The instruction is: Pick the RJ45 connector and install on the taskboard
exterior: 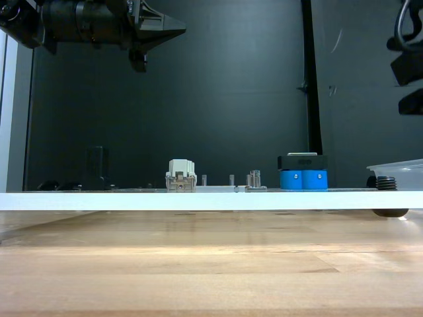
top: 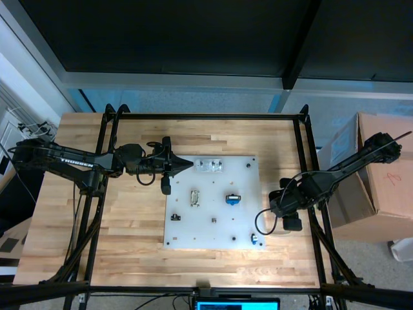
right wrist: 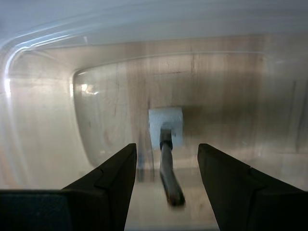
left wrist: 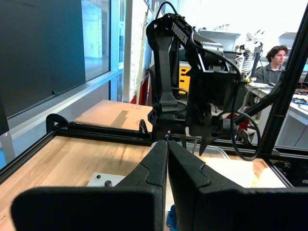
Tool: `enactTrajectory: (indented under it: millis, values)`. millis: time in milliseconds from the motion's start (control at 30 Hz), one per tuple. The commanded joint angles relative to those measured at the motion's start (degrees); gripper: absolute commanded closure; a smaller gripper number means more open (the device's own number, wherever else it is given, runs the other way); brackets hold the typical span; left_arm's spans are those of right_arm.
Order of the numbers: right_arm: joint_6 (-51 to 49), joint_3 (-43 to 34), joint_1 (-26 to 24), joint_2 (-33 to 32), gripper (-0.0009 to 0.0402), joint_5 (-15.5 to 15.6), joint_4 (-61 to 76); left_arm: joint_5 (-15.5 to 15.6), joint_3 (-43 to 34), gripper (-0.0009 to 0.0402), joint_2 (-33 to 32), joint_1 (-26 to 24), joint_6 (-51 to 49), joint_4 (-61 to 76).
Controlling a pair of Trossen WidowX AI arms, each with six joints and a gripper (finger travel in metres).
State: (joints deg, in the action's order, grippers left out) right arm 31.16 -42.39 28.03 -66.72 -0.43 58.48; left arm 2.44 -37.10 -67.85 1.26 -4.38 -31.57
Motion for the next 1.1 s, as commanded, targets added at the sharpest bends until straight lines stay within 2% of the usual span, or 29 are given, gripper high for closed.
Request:
enactTrajectory:
  millis: [33, 167, 300, 700, 800, 1100]
  values:
    - [0.0, 1.6, 0.1, -0.5, 0.0217, -0.1, -2.3, 0.0, 0.0, 0.0393, 0.0, 0.0, 0.0, 0.0]
    - [0.0, 3.3, 0.2, -0.5, 0.0229, -0.1, -4.1, 0.0, 0.0, 0.0393, 0.0, 0.0, 0.0, 0.0]
    - [-0.1, 3.8, 0.2, -0.5, 0.0259, -0.2, -5.1, 0.0, 0.0, 0.0393, 0.0, 0.0, 0.0, 0.0]
    - [-0.3, 4.2, 0.2, -0.1, 0.0398, -0.5, -5.0, 0.0, 0.0, 0.0393, 0.0, 0.0, 0.0, 0.0]
    - [-0.3, 4.2, 0.2, -0.1, 0.0385, -0.5, -5.0, 0.0, 0.0, 0.0393, 0.0, 0.0, 0.0, 0.0]
    - [-0.6, 2.1, 0.3, 1.1, 0.0391, -0.5, -1.7, 0.0, 0.0, 0.0393, 0.0, 0.0, 0.0, 0.0]
